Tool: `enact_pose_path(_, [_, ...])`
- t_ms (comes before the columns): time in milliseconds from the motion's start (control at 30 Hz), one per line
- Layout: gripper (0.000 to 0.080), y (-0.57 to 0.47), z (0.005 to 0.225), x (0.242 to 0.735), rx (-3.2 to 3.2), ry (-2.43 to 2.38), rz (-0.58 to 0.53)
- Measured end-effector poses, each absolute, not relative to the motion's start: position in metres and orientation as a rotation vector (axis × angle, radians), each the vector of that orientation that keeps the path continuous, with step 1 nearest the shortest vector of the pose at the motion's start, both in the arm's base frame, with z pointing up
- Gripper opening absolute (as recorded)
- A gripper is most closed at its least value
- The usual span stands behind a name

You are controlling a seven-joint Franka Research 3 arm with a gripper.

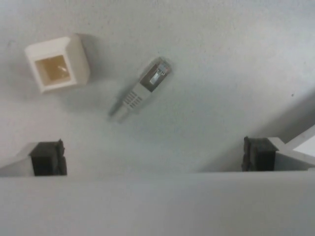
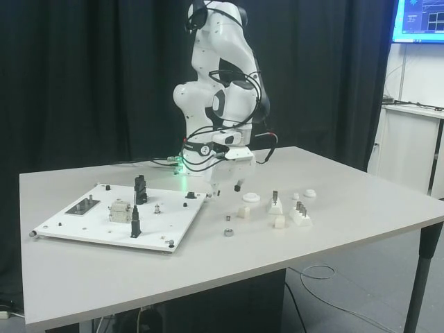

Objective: Pick large gear.

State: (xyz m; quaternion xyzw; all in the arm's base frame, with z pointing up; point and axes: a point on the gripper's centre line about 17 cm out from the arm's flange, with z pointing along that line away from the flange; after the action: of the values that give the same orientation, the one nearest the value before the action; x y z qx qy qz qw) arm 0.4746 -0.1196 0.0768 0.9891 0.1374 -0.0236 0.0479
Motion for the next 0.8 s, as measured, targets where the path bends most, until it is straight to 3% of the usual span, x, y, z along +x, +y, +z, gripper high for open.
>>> enact_pose_path(800, [0.0800,-0.024,0.078,0.427,3.140,0.249,-0.266])
